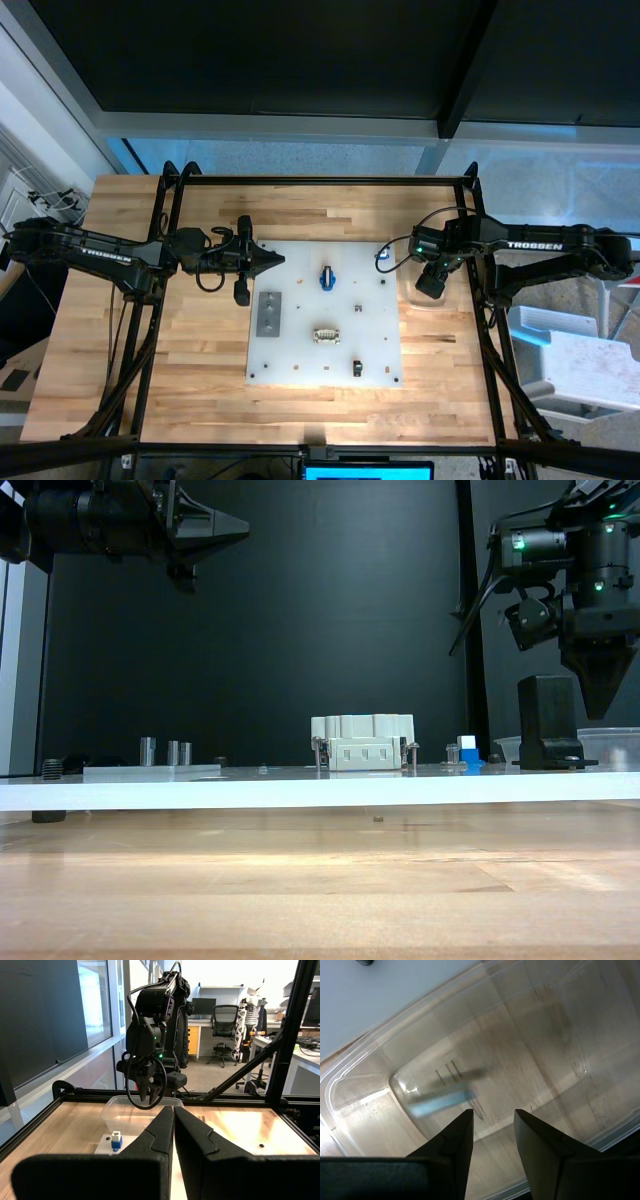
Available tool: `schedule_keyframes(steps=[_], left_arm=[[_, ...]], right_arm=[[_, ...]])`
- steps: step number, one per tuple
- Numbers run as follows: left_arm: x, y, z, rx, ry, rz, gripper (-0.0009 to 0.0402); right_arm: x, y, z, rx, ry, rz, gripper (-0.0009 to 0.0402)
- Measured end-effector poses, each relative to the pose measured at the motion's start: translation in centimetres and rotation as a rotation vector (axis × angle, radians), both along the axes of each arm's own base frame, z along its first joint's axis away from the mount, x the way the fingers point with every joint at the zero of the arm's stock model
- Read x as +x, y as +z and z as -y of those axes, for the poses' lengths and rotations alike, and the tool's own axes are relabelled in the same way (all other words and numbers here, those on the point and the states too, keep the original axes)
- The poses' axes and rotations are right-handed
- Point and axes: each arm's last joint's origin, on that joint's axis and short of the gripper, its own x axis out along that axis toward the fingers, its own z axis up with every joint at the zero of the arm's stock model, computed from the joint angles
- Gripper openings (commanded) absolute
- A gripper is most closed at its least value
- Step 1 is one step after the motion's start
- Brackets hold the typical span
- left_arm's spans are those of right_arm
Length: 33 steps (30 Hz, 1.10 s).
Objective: Pick the 16mm bar from the taskboard and place it in the container
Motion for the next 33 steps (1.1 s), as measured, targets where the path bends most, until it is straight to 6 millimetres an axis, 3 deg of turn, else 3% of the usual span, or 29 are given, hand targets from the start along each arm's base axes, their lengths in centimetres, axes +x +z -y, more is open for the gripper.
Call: schedule_keyframes(steps=[14,33], left_arm=[[0.0,0.01,0.0,0.0,0.0,0.0,0.0],[0.0,0.0,0.0,0.0,0.0,0.0,0.0]], right_arm=[[0.02,-0.01,0.0,0.0,0.0,0.001,0.0178],[0.18,0.0,0.04,-0.006,0.0,0.015,0.0177]])
